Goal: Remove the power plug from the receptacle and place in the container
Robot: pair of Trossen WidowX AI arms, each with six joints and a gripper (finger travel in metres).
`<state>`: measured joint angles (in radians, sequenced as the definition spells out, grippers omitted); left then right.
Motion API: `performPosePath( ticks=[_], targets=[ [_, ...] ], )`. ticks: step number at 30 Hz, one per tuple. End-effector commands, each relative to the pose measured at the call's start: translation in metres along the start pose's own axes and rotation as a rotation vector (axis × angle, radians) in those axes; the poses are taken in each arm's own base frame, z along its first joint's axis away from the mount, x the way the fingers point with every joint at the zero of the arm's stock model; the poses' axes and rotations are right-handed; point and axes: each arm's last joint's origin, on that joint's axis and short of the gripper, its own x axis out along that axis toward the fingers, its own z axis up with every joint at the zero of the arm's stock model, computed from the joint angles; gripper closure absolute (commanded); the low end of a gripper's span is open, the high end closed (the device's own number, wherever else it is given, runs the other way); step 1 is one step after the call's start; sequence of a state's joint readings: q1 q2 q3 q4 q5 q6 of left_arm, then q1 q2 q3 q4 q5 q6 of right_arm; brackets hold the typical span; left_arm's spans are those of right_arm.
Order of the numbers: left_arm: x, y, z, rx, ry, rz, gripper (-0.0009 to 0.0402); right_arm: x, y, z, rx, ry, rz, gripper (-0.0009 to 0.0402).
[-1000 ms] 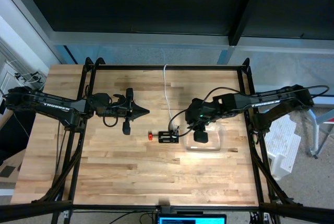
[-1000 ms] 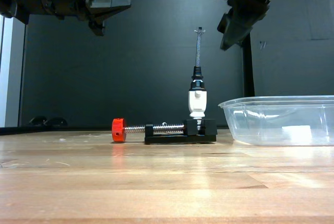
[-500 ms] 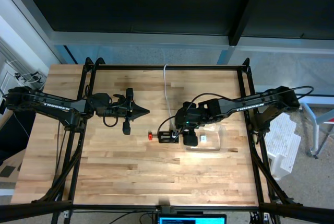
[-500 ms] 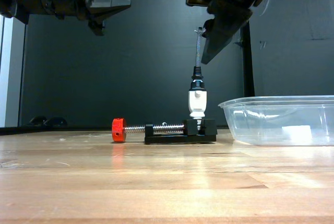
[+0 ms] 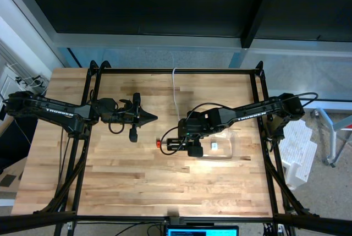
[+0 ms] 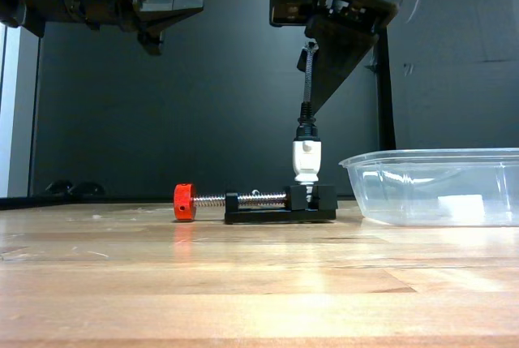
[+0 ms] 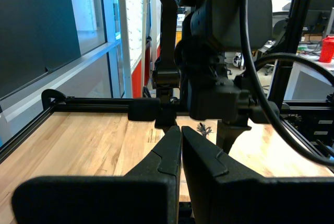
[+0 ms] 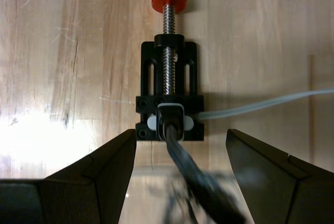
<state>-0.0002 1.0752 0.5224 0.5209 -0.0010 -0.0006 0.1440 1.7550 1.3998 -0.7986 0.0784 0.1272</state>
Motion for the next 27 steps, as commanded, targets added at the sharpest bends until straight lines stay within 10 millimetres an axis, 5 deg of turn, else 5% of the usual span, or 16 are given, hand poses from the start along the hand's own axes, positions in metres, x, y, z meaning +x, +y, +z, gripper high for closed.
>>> performPosePath(
  ticks=[1,27],
  targets=[
    [0.000,0.000,0.000,0.000,-0.001,0.000,0.0393,0.006,0.001,0.000,-0.003,0.010,-0.001,0.0153],
    [0.000,0.000,0.000,0.000,-0.001,0.000,0.0393,0.023,0.005,0.001,-0.010,0.018,-0.007,0.0168]
  ],
)
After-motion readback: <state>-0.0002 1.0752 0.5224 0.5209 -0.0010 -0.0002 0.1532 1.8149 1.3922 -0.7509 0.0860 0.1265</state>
